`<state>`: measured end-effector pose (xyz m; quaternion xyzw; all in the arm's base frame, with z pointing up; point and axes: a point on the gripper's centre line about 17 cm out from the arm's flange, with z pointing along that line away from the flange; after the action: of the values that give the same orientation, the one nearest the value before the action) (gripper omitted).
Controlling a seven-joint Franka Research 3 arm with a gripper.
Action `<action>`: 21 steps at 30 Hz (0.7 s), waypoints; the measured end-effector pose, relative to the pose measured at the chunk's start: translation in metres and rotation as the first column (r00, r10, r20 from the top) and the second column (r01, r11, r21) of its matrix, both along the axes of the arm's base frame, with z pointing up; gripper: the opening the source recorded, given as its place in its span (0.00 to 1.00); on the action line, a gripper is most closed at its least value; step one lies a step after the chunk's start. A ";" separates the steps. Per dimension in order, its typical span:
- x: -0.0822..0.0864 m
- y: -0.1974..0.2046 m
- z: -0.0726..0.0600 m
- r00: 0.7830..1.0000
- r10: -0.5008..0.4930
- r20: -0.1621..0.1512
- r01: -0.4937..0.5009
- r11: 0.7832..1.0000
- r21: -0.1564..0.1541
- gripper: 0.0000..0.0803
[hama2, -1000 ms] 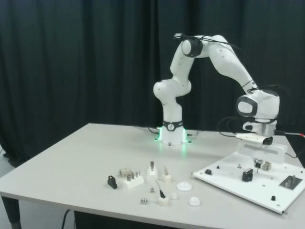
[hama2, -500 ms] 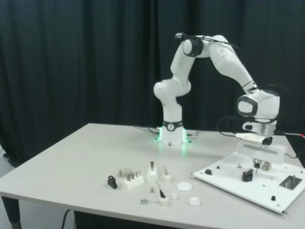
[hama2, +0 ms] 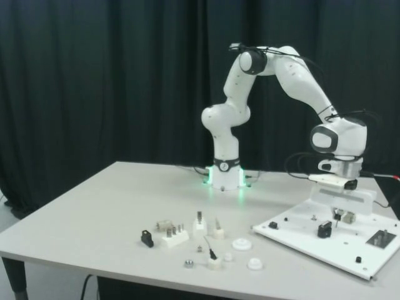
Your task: Insert square peg 1.
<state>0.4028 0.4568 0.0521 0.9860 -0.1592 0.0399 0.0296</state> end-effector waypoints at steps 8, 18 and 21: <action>0.000 0.000 0.000 1.000 -0.012 0.001 0.012 1.000 0.001 0.04; 0.000 0.000 0.000 1.000 -0.015 0.001 0.015 1.000 0.001 0.04; -0.001 0.001 0.000 1.000 -0.014 0.001 0.014 1.000 0.001 0.04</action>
<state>0.4018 0.4576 0.0518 0.9848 -0.1662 0.0402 0.0294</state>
